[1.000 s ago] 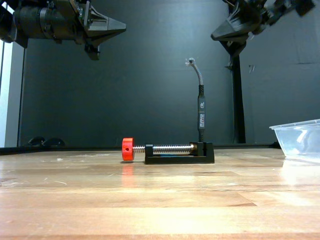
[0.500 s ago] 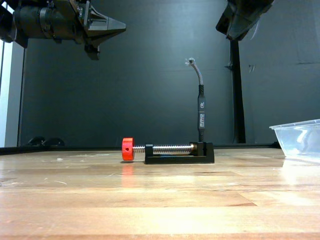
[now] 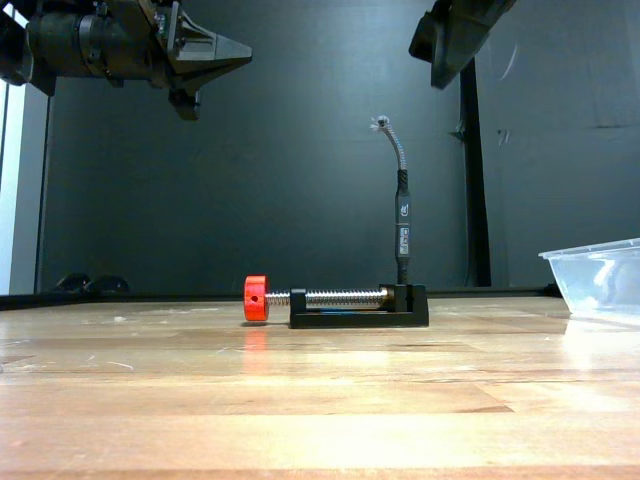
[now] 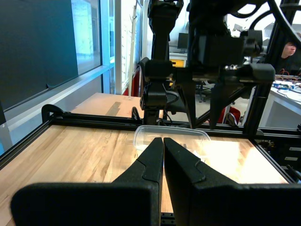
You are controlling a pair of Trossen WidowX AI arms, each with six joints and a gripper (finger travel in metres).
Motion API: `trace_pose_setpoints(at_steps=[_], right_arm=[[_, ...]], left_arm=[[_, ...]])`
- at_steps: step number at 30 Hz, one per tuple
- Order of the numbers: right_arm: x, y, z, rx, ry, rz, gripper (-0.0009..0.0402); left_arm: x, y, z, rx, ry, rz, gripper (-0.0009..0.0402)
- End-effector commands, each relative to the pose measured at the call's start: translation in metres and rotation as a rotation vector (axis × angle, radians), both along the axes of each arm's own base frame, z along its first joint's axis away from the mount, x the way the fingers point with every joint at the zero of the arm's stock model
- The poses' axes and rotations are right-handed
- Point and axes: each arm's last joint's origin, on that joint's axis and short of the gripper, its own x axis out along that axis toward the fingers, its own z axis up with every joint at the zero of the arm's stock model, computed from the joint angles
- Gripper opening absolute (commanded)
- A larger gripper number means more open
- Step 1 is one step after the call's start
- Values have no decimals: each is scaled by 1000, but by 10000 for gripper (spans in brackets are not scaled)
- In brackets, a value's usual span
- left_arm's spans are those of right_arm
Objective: Remove the USB-C connector from the USB-C receptacle and place in the container
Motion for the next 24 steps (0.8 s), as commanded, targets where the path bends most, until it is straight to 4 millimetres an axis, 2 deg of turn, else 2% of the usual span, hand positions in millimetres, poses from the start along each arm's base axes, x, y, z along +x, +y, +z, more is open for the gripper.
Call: trace_pose_setpoints(at_steps=[1,5,9,24], right_arm=[[7,2,-10,-5,32,-7,163],[20,4,-28,-16,75,-14,188],[31,7,-43,-27,97,-12,195],[61,9,-90,-75,153,33,166]], left_arm=[[0,0,0,0,0,0,0],[0,0,0,0,0,0,0],[0,0,0,0,0,0,0],[0,0,0,0,0,0,0]])
